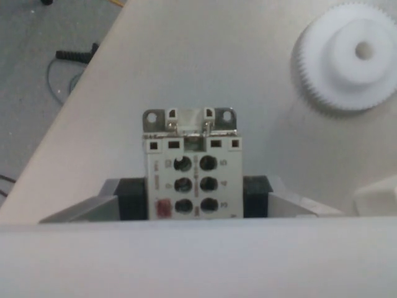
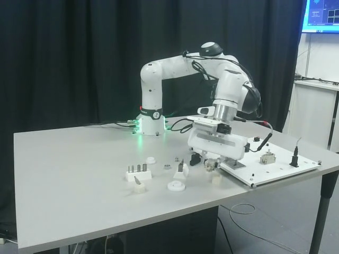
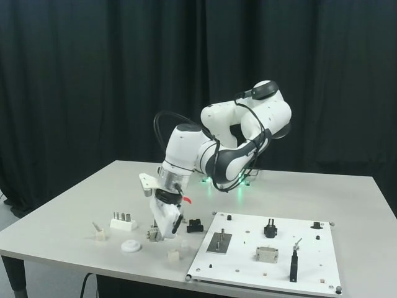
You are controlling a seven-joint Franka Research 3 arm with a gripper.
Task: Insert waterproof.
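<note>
The gripper (image 1: 195, 208) is closed on the waterproof connector (image 1: 191, 166), which seems to point its long axis down toward the grey table (image 1: 186, 56), beside the white gear (image 1: 347, 56), arm bent low.

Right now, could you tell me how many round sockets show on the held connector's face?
6, in two columns of three on the face of the connector, which the gripper holds; none looks hidden.

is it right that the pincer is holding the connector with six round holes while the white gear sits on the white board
Not quite. The pincer does grip the connector with six round holes, but the white gear lies on the grey table, apart from the white board. The second room view shows this.
</note>
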